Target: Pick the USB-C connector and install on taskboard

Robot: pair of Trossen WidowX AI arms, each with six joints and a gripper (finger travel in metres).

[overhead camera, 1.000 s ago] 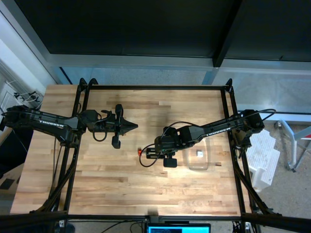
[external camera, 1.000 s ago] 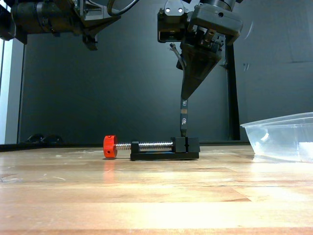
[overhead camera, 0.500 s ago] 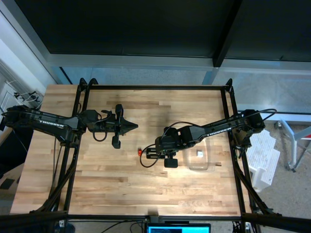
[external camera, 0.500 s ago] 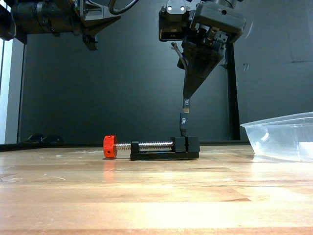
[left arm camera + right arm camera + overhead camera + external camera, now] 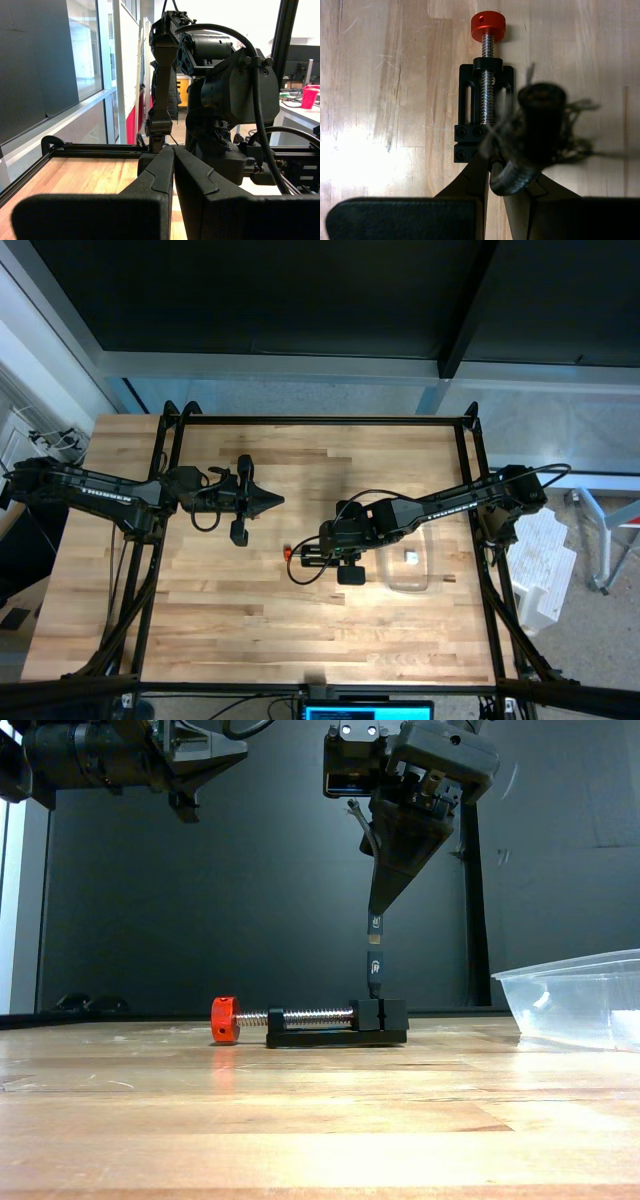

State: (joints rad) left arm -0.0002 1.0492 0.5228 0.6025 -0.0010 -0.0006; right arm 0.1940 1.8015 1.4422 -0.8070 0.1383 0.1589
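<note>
The taskboard [image 5: 335, 1036] is a small black block with a threaded screw and a red-orange knob [image 5: 225, 1019]; it lies mid-table under my right arm [image 5: 300, 554]. Its thin dark upright pin [image 5: 374, 975] stands at the block's right end. My right gripper [image 5: 375, 920] points straight down above that pin, shut on the USB-C connector [image 5: 374, 929], which hangs upright. A small gap separates connector and pin. In the right wrist view the taskboard [image 5: 485, 115] sits beyond the closed fingers [image 5: 470, 185], partly behind a blurred cable [image 5: 512, 175]. My left gripper [image 5: 272, 501] hovers shut at the left, holding nothing [image 5: 173, 165].
A clear plastic tray [image 5: 580, 1000] stands right of the taskboard, with a small white item [image 5: 411, 556] inside. A dark cable loop [image 5: 296, 576] lies on the wood just in front of the board. The black frame rails run along the table's sides.
My right gripper has risen slightly with the connector. A second ago the connector met the pin's top; now a gap shows between them. The left arm has not moved.
</note>
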